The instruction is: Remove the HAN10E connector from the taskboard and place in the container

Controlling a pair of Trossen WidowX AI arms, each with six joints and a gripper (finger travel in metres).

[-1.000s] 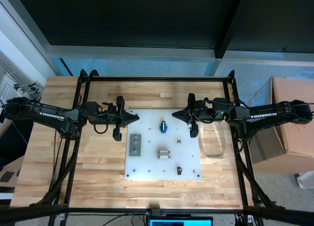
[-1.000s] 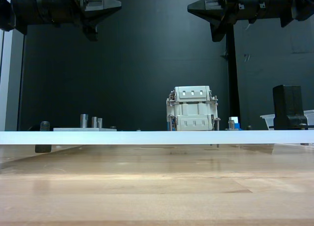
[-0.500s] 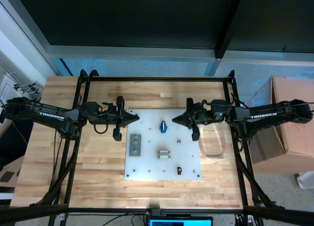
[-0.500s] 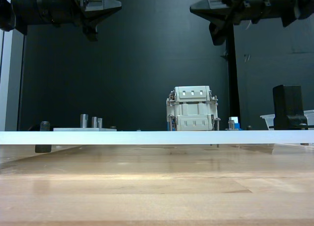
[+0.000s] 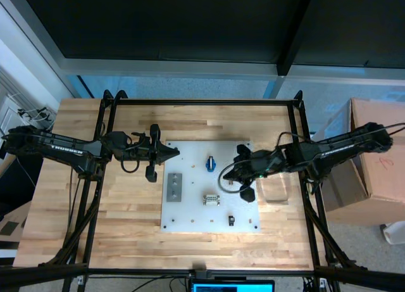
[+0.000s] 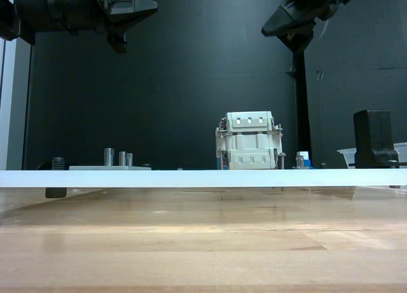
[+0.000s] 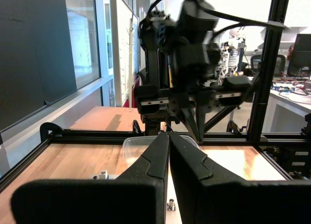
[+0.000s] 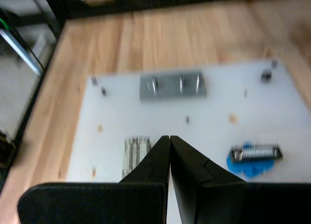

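**A:** How is the light from above?

**B:** Even and overhead. The white board [image 5: 190, 209] is bright, the table [image 5: 126, 203] is warm, and the shadows are faint.

**A:** And low down?

**B:** There's a black backdrop. The left gripper [image 6: 154, 10] and right gripper [image 6: 265, 32] are plain silhouettes. The connector [image 6: 249, 140] is sharp and well lit. The near wood is soft, with a dull sheen.

**A:** The wrist views?

**B:** On the left, strong backlight washes out the background and the fingers [image 7: 150, 161] are dark. On the right, everything is smeared with blur.

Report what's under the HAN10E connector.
The white taskboard; the HAN10E connector covers its seat. Shut left gripper hovers over the board's far-left corner, shut right gripper over its middle.
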